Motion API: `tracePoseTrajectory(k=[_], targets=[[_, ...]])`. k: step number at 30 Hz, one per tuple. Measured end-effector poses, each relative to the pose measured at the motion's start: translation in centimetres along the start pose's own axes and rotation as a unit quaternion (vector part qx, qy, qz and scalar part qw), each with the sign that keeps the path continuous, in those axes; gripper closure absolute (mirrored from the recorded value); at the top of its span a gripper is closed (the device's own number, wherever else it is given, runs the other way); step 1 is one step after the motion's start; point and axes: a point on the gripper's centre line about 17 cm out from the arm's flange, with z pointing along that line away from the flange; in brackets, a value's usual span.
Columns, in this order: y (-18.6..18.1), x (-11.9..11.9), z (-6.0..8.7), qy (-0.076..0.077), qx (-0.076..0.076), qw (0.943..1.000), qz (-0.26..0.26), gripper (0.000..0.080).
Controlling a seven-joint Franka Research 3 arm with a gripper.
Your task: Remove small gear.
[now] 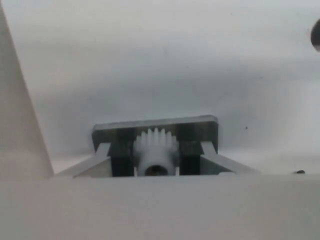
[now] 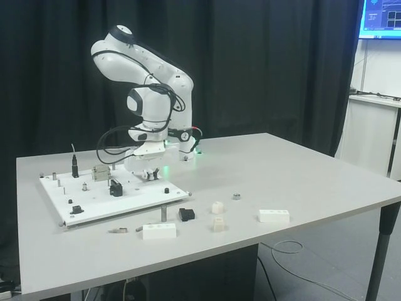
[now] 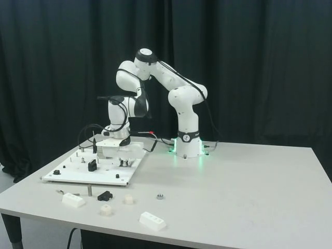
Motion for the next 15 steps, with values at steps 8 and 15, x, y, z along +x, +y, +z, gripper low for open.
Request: tracePoseTrajectory(k=[8,15], targets=[[-0.02,-0.08,-0.31,-0.003,-0.004,1.0,-0.002,0.0609],[0.02,-0.15,-0.74,-0.006,-0.009,0.9997,-0.02,0.0609]])
